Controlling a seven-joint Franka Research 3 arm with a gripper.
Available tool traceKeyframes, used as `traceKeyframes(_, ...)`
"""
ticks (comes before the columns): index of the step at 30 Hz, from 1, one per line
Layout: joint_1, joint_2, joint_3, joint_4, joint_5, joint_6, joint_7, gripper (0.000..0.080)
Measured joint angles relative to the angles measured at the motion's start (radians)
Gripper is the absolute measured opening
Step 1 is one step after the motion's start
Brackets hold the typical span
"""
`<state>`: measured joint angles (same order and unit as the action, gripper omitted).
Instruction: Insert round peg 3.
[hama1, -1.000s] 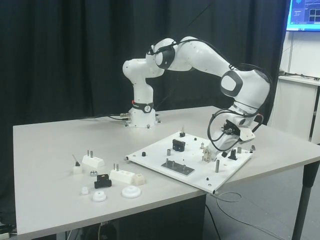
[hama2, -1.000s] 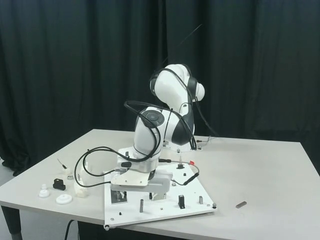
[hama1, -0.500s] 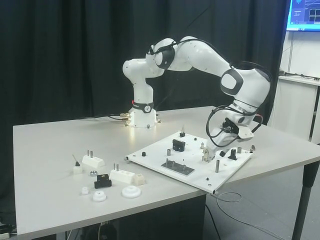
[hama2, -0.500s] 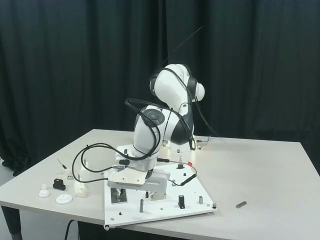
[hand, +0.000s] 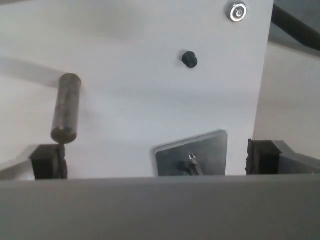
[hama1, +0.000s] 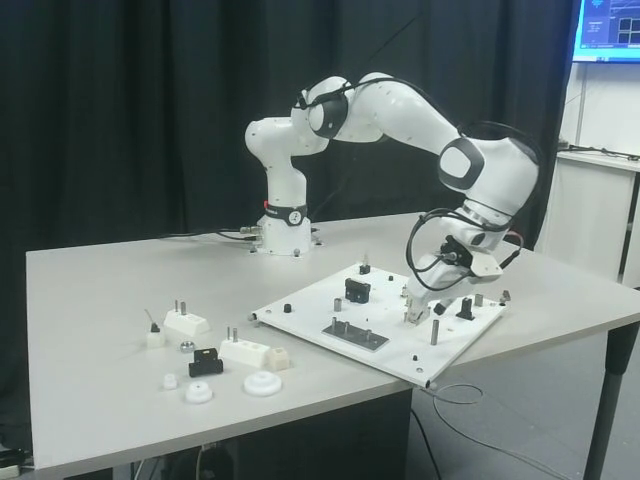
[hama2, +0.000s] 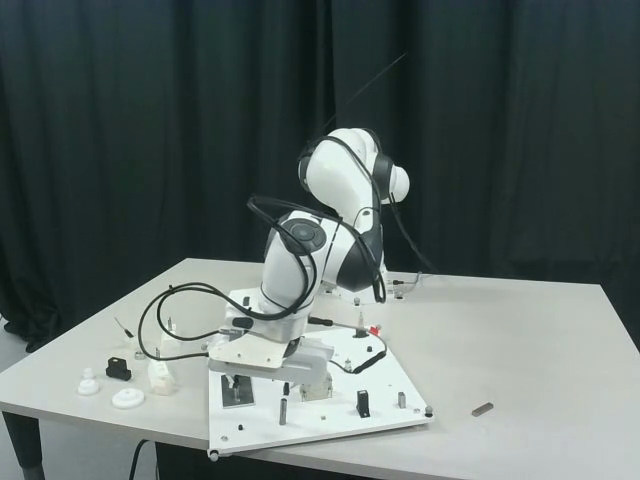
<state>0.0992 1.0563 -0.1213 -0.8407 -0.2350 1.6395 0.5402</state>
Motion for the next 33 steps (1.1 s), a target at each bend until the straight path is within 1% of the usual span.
traceKeyframes(8, -0.009, 0.005, 0.013, 0.0, -0.003, 0.004, 0.002, 0.08)
traceKeyframes(13, -0.015, 0.011, 0.023, 0.0, -0.013, 0.015, 0.008, 0.08)
traceKeyframes(24, -0.017, 0.015, 0.024, 0.0, -0.032, 0.031, 0.024, 0.08)
traceKeyframes(33, -0.019, 0.018, 0.024, 0.0, -0.035, 0.039, 0.025, 0.08)
